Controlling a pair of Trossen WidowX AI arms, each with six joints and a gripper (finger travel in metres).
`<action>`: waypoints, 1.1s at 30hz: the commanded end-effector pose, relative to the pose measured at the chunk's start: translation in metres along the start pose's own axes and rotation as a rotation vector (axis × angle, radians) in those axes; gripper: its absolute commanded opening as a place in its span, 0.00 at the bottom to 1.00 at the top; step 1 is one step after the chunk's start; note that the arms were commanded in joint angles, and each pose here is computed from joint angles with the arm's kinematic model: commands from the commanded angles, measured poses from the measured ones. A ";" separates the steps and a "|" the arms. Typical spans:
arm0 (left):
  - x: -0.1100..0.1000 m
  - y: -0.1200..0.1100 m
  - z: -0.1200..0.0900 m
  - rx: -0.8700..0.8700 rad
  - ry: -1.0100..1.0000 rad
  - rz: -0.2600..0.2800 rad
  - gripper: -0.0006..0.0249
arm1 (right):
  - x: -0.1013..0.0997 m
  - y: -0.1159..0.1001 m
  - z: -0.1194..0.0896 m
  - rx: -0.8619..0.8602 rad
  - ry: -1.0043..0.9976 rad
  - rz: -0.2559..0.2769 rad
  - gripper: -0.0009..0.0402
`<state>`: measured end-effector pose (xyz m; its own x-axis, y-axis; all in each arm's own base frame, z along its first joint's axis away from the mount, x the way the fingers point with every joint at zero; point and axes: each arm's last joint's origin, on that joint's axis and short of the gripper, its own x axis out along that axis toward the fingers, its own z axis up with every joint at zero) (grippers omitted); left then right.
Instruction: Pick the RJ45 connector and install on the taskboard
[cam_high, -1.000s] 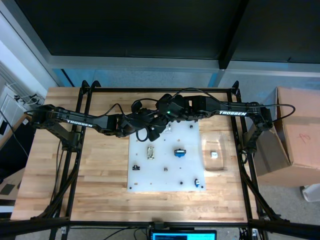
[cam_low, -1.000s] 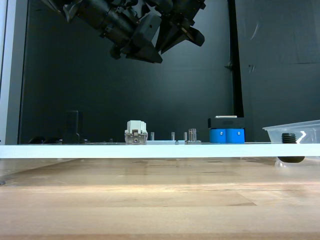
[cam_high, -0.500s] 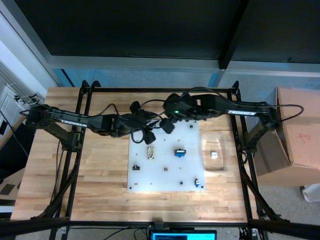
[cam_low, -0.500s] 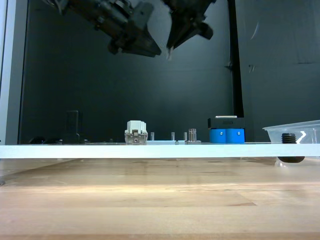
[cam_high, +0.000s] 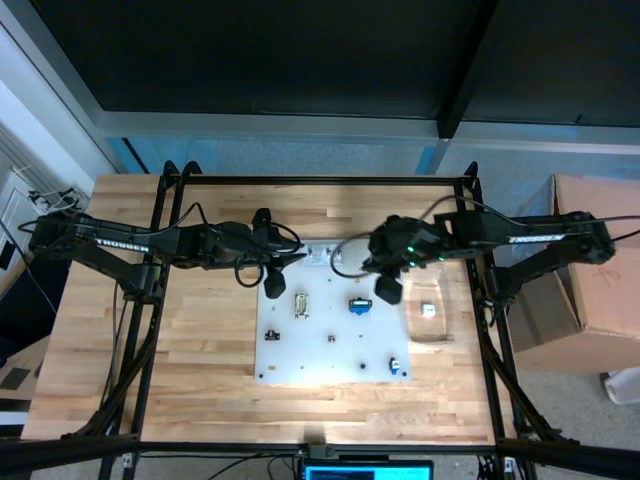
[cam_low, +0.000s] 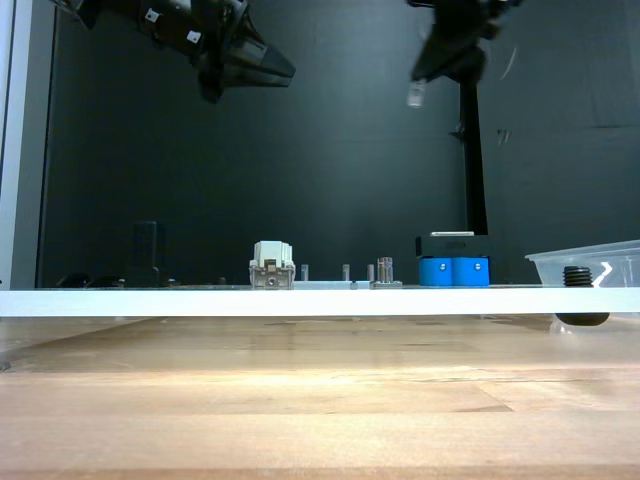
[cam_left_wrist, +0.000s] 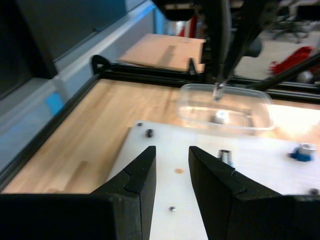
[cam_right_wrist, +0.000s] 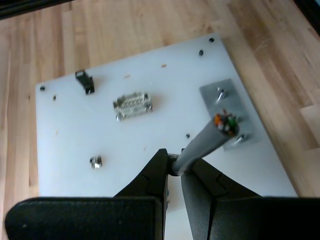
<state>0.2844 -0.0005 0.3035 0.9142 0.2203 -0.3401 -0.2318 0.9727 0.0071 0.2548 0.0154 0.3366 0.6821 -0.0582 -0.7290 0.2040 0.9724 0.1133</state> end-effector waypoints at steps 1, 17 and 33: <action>0.001 0.000 -0.001 -0.011 0.007 -0.004 0.33 | -0.001 0.013 -0.020 -0.055 0.016 0.043 0.02; 0.001 -0.001 -0.001 -0.013 0.007 -0.005 0.30 | 0.010 0.096 -0.078 -0.277 0.174 0.120 0.02; 0.001 -0.001 -0.001 -0.013 0.007 -0.004 0.30 | 0.024 0.126 -0.099 -0.313 0.210 0.131 0.02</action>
<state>0.2847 -0.0009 0.3025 0.9129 0.2156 -0.3467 -0.2323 0.9726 -0.0067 0.2285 0.1579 0.2668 0.5243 0.0840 -0.8474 -0.1207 0.9924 0.0238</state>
